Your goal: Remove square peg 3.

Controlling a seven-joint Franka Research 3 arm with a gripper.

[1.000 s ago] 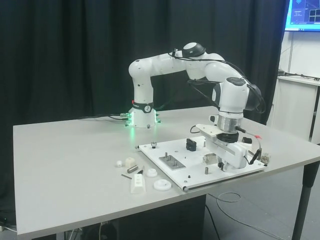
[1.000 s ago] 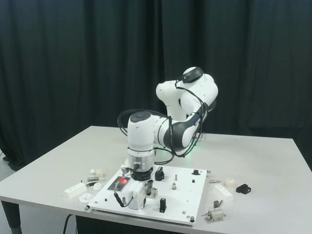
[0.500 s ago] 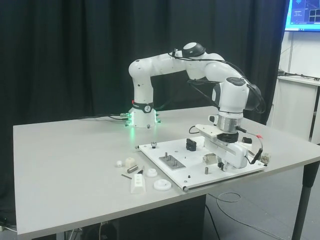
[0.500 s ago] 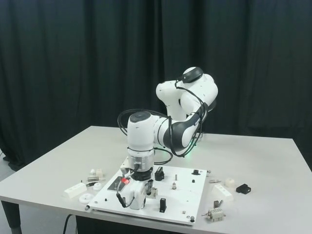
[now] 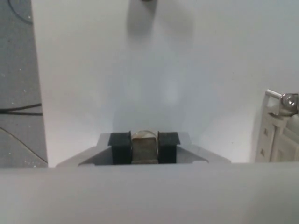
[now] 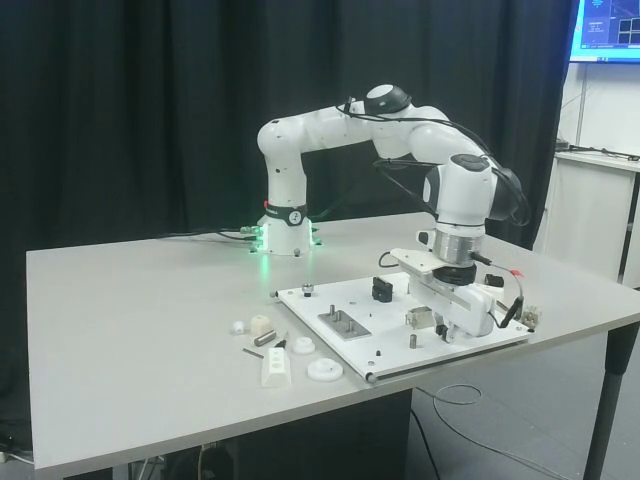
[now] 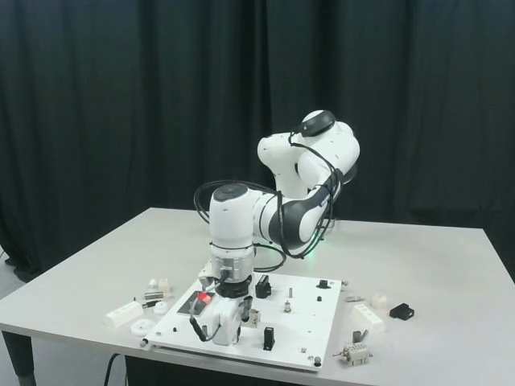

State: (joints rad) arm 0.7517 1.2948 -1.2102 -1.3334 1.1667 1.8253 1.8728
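Between closed jaws: square peg 3 (image 5: 144, 148), gripped.

First room view: off the tabletop (image 6: 130, 300) corner, mid-distance, arm (image 6: 400, 115) in the right half of frame. Second room view: faces the arm (image 7: 310, 173) from across the board (image 7: 310, 322), black curtain behind. Both share arm, board (image 6: 350, 305), loose parts. Wrist view: very close, straight down on board (image 5: 140, 70).

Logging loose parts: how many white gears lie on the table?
2, both off the board: one gear near its corner, a second gear by the table's front edge. The arm may hide more.
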